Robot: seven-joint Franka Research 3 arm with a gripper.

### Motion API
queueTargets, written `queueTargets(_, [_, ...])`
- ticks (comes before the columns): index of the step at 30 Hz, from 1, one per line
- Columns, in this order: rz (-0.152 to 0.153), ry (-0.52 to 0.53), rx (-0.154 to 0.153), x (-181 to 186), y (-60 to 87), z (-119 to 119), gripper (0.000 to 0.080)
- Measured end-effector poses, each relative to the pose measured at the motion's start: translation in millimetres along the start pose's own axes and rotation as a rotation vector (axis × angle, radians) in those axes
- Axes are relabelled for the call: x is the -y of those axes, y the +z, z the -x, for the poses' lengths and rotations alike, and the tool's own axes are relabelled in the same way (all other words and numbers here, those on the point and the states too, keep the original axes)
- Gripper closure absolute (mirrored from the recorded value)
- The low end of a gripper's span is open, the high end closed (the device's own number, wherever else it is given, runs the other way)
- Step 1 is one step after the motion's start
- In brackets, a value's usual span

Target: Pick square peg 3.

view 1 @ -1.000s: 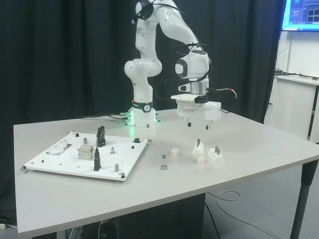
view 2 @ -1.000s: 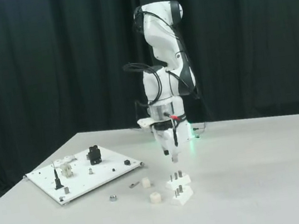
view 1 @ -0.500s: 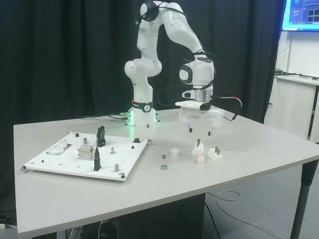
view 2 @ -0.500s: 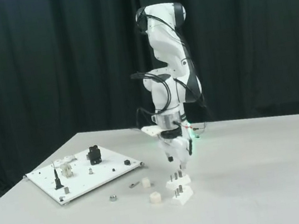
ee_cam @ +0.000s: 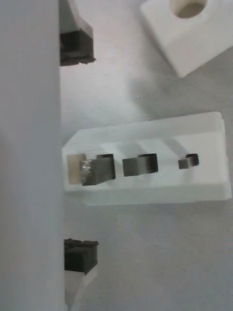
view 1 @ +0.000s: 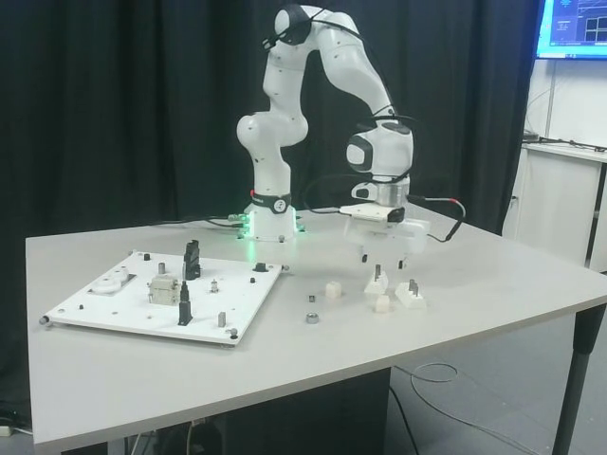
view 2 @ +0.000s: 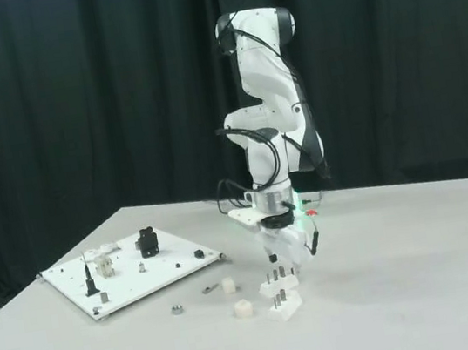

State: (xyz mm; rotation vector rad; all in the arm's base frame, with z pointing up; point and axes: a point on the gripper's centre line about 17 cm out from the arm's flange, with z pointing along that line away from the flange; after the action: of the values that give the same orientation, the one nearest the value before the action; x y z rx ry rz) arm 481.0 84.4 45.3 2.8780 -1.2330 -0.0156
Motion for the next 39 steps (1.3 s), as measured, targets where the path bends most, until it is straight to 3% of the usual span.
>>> queueTargets(14, [0.016, -0.041, 0.000, -5.2, 14.6, -1.7, 0.0003])
queueTargets(28, [0.019, -0.054, -0.001, -7.0, 18.6, -3.3, 0.0003])
queueTargets(29, [0.019, -0.054, -0.001, -7.0, 18.6, -3.4, 0.0312])
queueTargets(34, [0.018, -0.055, -0.002, -6.8, 18.6, -3.9, 0.0312])
queueTargets(35, [0.018, -0.055, -0.002, -6.7, 18.6, -4.0, 0.0506])
queueTargets(39, [0.016, -0.055, -0.003, -6.3, 18.5, -4.3, 0.0506])
